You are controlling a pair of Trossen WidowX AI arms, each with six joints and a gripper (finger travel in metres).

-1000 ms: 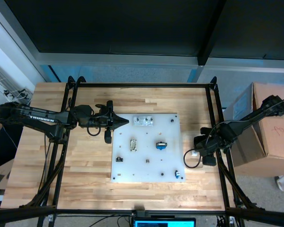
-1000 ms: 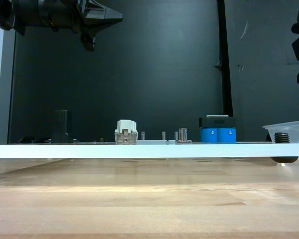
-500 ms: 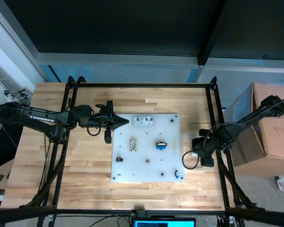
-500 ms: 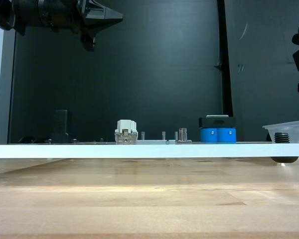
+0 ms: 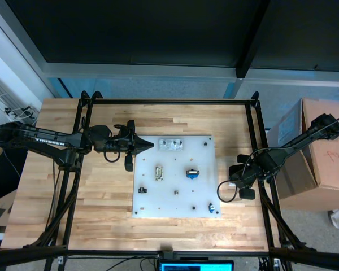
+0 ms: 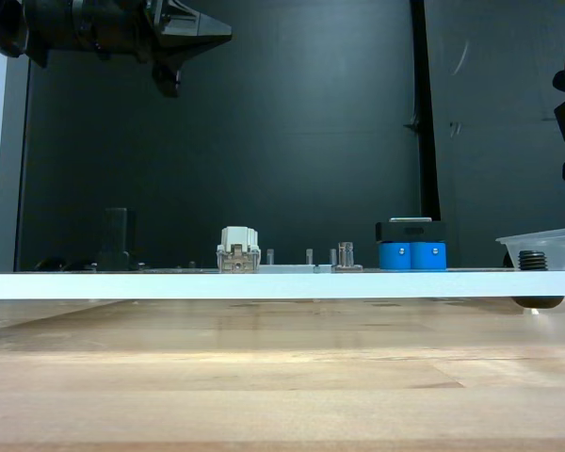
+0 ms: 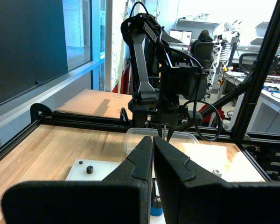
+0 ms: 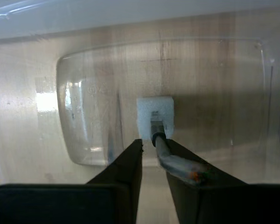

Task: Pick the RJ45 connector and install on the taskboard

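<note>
The table (image 5: 101,197) is made of light wood planks, and they run from side to side; a flat white board (image 5: 158,206) lies right on the wood, in the middle and a bit to the right; a clear plastic tray (image 6: 546,240) sits on the table just beside the board's right edge; a black frame (image 5: 169,102) of thin bars stands around the table, with one bar along the far side.
</note>
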